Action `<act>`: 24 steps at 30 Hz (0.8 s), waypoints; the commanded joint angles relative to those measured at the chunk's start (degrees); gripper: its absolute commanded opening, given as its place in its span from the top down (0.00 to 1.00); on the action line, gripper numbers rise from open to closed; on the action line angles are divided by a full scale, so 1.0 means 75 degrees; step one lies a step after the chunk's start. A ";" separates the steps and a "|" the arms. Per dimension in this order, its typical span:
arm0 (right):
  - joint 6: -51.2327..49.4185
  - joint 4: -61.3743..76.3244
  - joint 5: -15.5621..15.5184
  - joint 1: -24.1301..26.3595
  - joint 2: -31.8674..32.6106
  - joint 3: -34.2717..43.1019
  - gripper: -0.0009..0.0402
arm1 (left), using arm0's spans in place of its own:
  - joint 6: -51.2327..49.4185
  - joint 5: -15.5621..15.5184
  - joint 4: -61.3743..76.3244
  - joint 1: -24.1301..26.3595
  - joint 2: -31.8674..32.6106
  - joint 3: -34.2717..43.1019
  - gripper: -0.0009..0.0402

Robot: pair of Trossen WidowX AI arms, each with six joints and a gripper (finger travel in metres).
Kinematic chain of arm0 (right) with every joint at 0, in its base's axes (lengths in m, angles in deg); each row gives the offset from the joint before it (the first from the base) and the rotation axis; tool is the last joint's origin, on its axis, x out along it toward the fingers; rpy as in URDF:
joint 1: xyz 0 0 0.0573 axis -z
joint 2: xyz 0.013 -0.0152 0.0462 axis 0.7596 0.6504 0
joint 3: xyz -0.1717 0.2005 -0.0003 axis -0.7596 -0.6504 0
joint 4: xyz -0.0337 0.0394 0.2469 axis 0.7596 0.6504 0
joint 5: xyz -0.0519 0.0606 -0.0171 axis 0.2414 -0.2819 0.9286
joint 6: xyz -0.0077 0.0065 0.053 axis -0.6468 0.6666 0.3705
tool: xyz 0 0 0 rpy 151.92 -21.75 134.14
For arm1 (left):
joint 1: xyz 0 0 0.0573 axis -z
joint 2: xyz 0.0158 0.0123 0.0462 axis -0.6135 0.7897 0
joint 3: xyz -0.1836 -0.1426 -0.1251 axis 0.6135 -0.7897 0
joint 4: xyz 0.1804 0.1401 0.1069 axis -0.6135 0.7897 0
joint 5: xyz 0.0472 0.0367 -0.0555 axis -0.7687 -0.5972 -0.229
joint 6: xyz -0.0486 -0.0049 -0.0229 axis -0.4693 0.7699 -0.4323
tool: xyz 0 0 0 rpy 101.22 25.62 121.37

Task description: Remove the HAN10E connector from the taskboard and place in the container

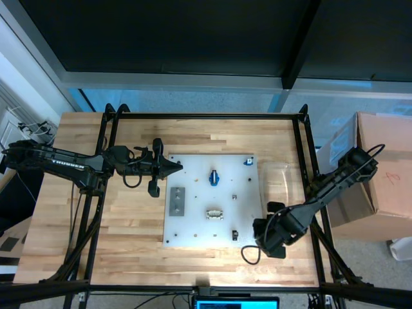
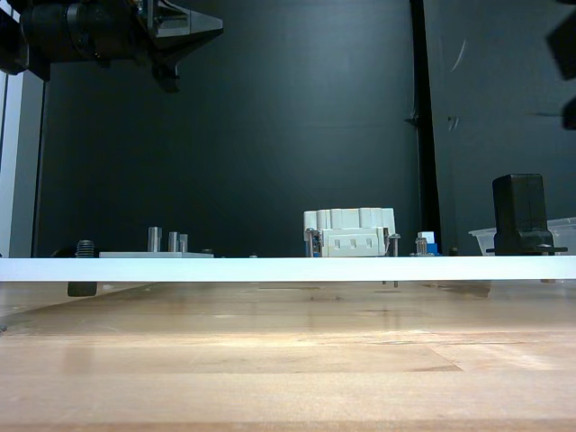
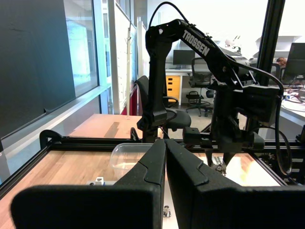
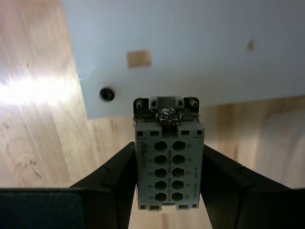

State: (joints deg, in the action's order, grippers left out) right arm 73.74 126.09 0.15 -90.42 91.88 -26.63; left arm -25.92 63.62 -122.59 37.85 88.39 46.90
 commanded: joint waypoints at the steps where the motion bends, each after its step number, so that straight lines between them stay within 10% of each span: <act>1: 0.0224 -0.0117 0.0009 -0.0248 0.0000 -0.0259 0.97 | 0.0000 0.0000 -0.0003 0.0000 0.0003 0.0003 0.98; 24: 0.1026 -0.0504 0.0079 -0.0938 -0.0842 -0.0766 0.97 | 0.0000 0.0000 -0.0003 -0.0003 0.0003 0.0003 0.98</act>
State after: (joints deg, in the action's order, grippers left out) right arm 81.48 121.89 0.26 -97.46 85.96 -32.45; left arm -25.92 63.60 -122.61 37.85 88.39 46.90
